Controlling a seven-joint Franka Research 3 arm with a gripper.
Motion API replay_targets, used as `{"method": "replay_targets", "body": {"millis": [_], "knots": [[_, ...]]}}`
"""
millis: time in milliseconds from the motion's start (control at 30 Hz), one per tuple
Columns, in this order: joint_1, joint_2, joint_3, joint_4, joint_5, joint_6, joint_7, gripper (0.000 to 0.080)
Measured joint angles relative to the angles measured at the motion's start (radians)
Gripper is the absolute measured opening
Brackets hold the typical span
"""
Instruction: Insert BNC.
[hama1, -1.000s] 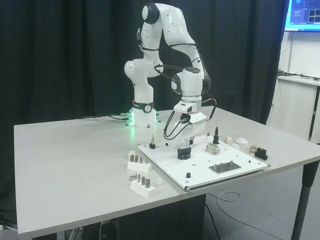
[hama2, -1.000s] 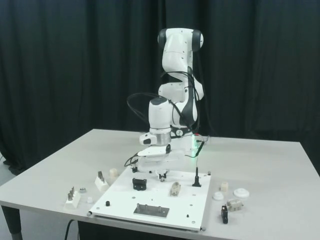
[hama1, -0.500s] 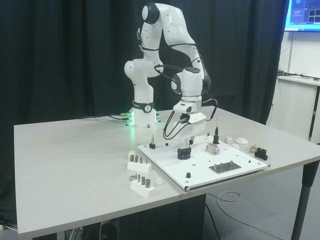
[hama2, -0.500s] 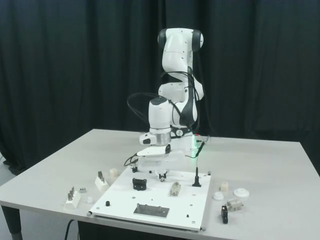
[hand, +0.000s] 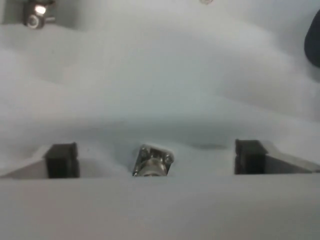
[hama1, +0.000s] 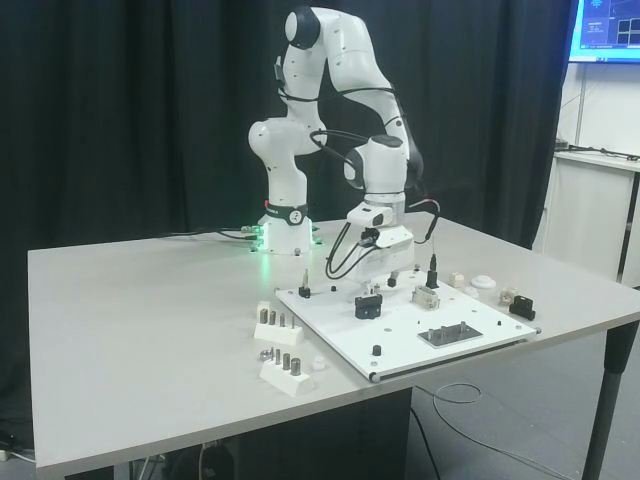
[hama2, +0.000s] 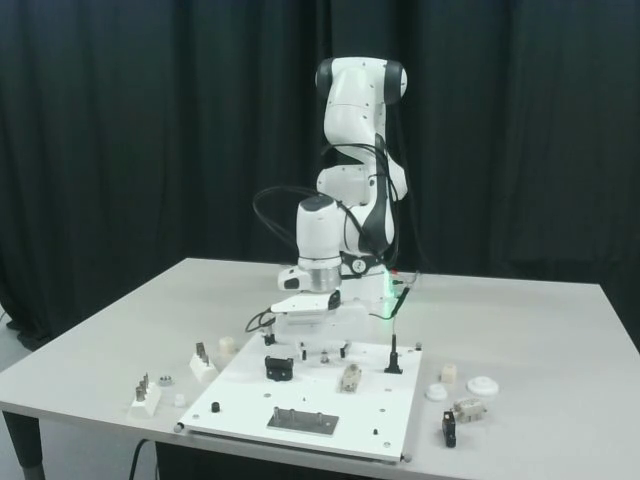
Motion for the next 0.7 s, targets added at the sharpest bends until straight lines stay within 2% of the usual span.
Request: {"method": "replay_targets", "body": {"millis": [67,100,133,433,700], "knots": [[0.0,0.001,-0.002,0.004,-0.004,0.0,0.0,0.0408],[0.0,0.001,-0.003,0.006,-0.007,0.0,0.0,0.0681],[0.0,0.001,-0.005,0.007,-0.009,0.0,0.0,0.0773],[0.0,0.001,-0.022,0.02,-0.019,-0.014,0.0,0.0793],[0.0,0.001,-0.029,0.038,-0.027,-0.054,0.0,0.0799]]}}
